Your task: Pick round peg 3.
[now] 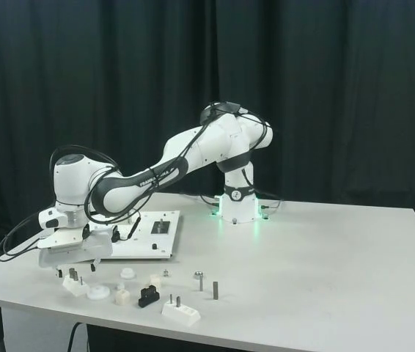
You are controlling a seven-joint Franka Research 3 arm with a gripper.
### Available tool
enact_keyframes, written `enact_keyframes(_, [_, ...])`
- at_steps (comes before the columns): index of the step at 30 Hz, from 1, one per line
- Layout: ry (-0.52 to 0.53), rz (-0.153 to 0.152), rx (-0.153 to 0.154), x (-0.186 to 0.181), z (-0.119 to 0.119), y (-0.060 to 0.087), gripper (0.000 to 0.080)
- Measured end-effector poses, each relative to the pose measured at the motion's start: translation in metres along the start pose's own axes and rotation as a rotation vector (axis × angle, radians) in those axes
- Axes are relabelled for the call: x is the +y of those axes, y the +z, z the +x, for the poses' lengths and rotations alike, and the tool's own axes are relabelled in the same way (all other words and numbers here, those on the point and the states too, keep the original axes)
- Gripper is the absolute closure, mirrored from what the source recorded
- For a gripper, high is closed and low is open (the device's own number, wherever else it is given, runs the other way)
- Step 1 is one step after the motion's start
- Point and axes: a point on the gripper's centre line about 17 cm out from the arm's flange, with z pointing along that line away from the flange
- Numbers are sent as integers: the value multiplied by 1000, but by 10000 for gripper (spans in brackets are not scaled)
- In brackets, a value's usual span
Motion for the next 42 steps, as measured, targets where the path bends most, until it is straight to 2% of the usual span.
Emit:
enact_keyframes(14, [7,4,14,5,0,7,3])
enact_keyframes(15, [9,5,16,5,1,8,94])
enact_keyframes(16, [9,6,18,5,1,8,94])
enact_keyframes(17, [10,7,19,5,2,8,258])
enact_keyframes(25, [13,11,25,5,6,7,258])
enact_keyframes(26, [13,12,25,5,6,7,584])
enact_keyframes(31, [15,16,18,5,6,5,584])
enact_keyframes(32, [15,17,16,4,6,4,696])
enact_keyframes(42, [26,49,-8,-3,0,-11,696])
